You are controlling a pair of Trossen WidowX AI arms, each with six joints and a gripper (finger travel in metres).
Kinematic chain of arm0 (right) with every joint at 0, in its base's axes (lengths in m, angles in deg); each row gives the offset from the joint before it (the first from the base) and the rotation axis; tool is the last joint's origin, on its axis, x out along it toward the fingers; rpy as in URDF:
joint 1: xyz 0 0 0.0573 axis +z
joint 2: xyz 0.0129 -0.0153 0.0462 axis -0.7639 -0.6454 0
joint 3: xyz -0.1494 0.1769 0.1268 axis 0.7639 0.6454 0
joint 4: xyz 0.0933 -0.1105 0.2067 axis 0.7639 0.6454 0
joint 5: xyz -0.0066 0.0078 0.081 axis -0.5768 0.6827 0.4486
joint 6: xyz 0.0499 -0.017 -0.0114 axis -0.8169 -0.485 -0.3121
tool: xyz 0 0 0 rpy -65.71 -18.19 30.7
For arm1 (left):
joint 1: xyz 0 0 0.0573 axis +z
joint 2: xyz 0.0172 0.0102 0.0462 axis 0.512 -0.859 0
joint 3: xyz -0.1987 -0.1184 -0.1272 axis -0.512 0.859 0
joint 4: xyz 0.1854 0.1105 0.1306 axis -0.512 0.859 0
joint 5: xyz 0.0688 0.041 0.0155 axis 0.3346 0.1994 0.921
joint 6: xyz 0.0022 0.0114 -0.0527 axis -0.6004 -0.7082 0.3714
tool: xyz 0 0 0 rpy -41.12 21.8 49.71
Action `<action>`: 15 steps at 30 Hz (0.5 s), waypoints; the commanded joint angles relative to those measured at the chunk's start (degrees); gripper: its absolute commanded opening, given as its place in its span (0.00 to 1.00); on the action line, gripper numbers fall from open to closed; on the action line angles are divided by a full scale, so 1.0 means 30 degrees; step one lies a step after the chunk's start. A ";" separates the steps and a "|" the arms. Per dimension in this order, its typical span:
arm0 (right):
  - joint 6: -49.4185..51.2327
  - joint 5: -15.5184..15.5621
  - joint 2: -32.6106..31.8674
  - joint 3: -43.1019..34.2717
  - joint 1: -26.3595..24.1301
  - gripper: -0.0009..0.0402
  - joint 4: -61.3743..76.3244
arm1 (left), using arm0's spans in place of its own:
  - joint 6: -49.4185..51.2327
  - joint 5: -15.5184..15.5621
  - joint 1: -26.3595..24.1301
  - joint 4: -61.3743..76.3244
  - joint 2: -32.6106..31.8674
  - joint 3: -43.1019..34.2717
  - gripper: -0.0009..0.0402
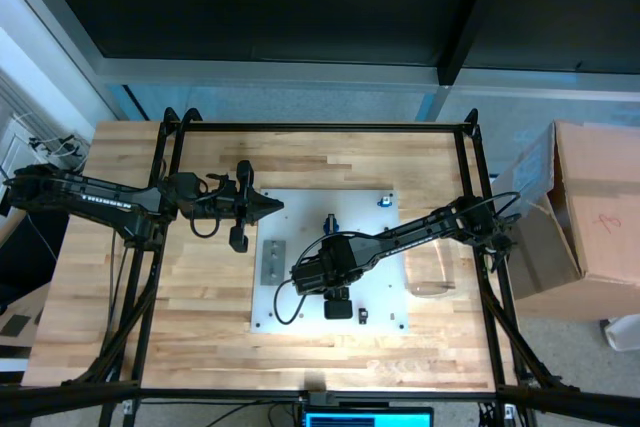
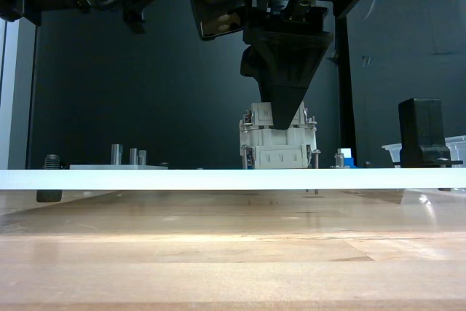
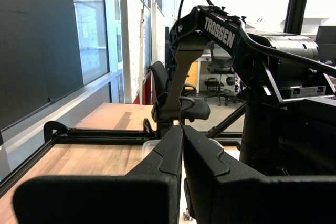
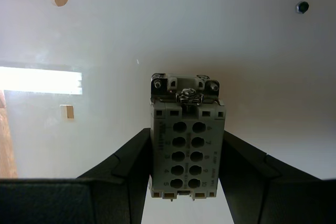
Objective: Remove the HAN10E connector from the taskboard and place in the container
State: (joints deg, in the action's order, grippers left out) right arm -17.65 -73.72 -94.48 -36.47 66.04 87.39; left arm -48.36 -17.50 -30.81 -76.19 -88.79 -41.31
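The HAN10E connector (image 4: pixel 187 109) is a pale grey block with two rows of round sockets. It stands upright on the white taskboard (image 1: pixel 300 217), and its base (image 2: pixel 279 152) is level with the board's top. I cannot tell whether it is still in its seat. My right gripper (image 2: pixel 282 118) points straight down, shut on the connector's upper part. A finger (image 4: pixel 131 156) presses on each long side. In the high view the right gripper (image 1: pixel 340 304) hides the connector. My left gripper (image 1: pixel 270 205) hovers above the board's far-left part, shut on nothing, its fingers (image 3: pixel 170 148) closed together.
A clear container (image 1: pixel 432 275) sits on the table just right of the board. On the board are a metal plate with pegs (image 1: pixel 272 259), a small blue part (image 1: pixel 384 200) and a black block (image 2: pixel 421 133). A cardboard box (image 1: pixel 585 217) stands off the table's right side.
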 commanded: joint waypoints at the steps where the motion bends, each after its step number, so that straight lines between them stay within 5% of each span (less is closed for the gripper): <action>1: 0.0109 -0.0109 0.0146 0.0000 0.0000 0.06 0.0000 | -0.0007 0.0000 0.0007 -0.0007 0.0000 -0.0007 0.02; 15: 0.0233 -0.0109 0.1443 0.0000 -0.0007 0.04 0.0539 | -0.0007 0.0000 0.0000 0.0000 0.0000 -0.0007 0.02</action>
State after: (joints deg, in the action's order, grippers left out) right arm -16.60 -74.44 -90.66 -36.42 65.95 88.63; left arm -48.36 -17.50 -30.81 -76.19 -88.79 -41.31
